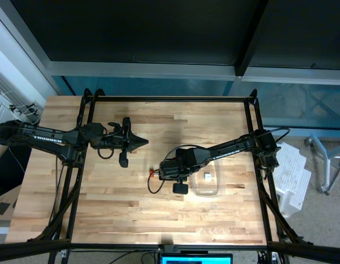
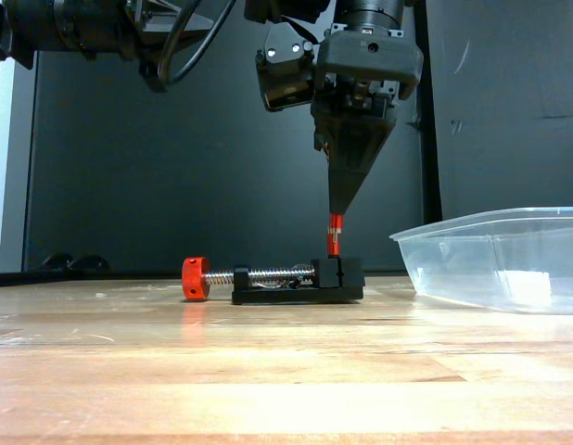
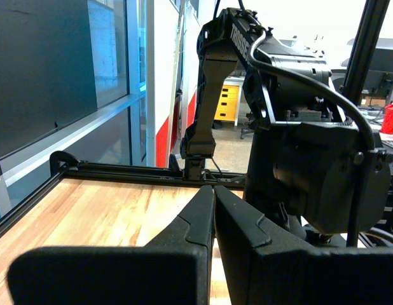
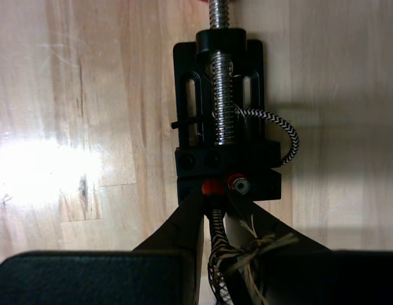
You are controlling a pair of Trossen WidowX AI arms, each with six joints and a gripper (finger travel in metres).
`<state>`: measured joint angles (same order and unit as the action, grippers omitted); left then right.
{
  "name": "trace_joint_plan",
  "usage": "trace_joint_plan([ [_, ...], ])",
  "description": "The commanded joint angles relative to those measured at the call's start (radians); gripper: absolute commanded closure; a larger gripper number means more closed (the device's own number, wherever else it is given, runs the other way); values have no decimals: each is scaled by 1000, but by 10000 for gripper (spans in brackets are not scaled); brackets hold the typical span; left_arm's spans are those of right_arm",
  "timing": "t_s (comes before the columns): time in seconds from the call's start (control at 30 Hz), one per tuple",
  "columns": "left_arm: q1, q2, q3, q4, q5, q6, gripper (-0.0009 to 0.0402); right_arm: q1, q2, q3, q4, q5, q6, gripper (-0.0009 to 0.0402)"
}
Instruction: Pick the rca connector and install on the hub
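The hub (image 2: 296, 283) is a small black block with a threaded rod and a red knob (image 2: 194, 278), lying on the wood at mid-table. Its slotted black body (image 4: 225, 114) also fills the right wrist view. My right gripper (image 2: 337, 211) points straight down over the hub's right end, shut on the rca connector (image 2: 335, 234), a small red-sleeved plug. The plug's tip (image 4: 212, 187) sits at the hub's edge beside a round socket (image 4: 240, 185), and a braided cable (image 4: 217, 244) trails between the fingers. My left gripper (image 1: 141, 142) hovers shut at the left and holds nothing.
A clear plastic tray (image 2: 495, 260) stands just right of the hub and holds a small white square piece (image 1: 207, 176). A black frame (image 1: 170, 99) borders the table. The right arm (image 1: 236, 146) reaches in from the right.
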<state>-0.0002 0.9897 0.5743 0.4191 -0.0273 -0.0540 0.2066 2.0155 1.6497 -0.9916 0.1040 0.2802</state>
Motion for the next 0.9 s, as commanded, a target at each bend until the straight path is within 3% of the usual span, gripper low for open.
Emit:
trace_joint_plan([
  [0.03, 0, 0, 0, 0, 0, 0, 393, 0, 19, 1, 3, -3, 0, 393],
  [0.9, 0, 0, 0, -3, 0, 0, 393, 1, 23, -4, 6, 0, -1, 393],
])
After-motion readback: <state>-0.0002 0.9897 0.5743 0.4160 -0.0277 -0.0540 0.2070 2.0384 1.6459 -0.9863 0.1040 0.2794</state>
